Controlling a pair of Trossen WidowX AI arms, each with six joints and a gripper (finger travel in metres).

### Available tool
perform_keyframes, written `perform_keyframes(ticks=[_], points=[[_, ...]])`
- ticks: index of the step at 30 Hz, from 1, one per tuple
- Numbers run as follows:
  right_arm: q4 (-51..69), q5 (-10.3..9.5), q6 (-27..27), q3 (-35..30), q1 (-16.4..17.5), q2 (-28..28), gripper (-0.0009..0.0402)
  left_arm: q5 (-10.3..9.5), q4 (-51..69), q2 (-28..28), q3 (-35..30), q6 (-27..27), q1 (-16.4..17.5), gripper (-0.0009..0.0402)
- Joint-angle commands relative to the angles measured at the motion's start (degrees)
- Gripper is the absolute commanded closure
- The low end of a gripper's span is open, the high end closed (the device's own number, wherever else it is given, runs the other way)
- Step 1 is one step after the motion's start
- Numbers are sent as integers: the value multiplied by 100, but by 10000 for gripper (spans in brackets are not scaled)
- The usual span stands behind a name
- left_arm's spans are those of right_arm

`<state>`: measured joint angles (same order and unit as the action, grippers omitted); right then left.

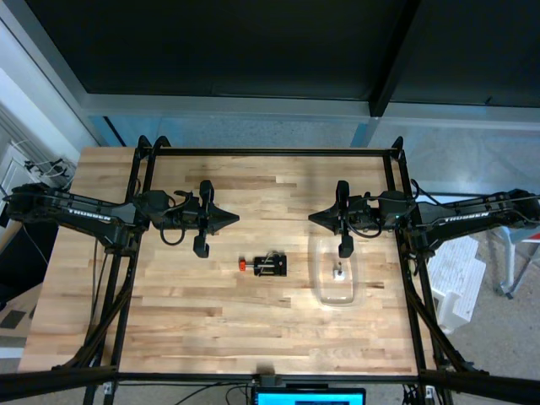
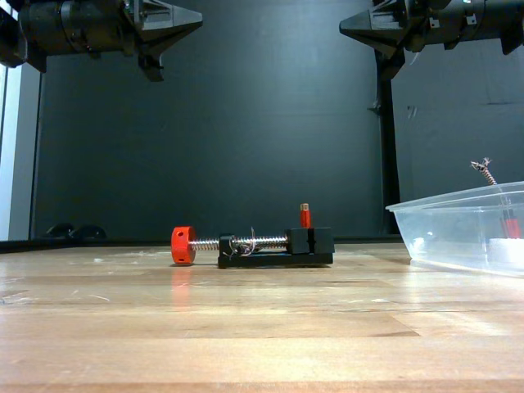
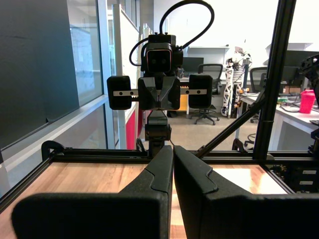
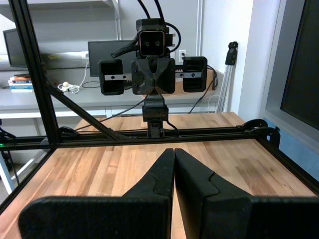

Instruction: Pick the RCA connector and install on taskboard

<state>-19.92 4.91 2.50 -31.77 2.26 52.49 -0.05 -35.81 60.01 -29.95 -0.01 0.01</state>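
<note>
High view | taskboard [image 1: 270, 267] lies crosswise, knob [image 1: 241, 264] leftward | left tool [image 1: 234, 219], right tool [image 1: 312, 218] aloft

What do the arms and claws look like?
The left arm and right arm are black with white Trossen lettering. The left claw and right claw, facing over mid-table, have pointed wedge fingers, shut. A black cable loops above the right wrist.

On the surface [image 1: 211, 312], taskboard [image 1: 267, 266] at centre; tray [image 1: 314, 274] just right of it, connector [image 1: 338, 272] inside. Overhead: left tool [image 1: 235, 219] behind-left of taskboard, right tool [image 1: 311, 218] over the tray's far edge.
</note>
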Motion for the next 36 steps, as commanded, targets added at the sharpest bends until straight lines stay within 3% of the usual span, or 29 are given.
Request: perform_keyframes(ticks=[1, 12, 15, 18, 22, 28, 36], points=[[-2, -2, 4, 2, 0, 0, 393, 2, -2, 0, 0, 2, -2, 393], [2, 7, 66, 2, 2, 0, 393, 2, -2, 0, 0, 2, -2, 393], [166, 157, 199, -79, 2, 0, 393, 2, -2, 0, 0, 2, -2, 393], [817, 142, 166, -332, 2, -2, 393, 2, -2, 0, 0, 2, -2, 393], [2070, -68, 129, -863, 7, 0, 393, 2, 0, 0, 0, 2, -2, 393], [3930, -55, 352, -1541, 42, 0, 393, 2, -2, 0, 0, 2, 0, 393], [5541, -52, 605, -1923, 210, 0, 393, 2, 0, 0, 0, 2, -2, 393]])
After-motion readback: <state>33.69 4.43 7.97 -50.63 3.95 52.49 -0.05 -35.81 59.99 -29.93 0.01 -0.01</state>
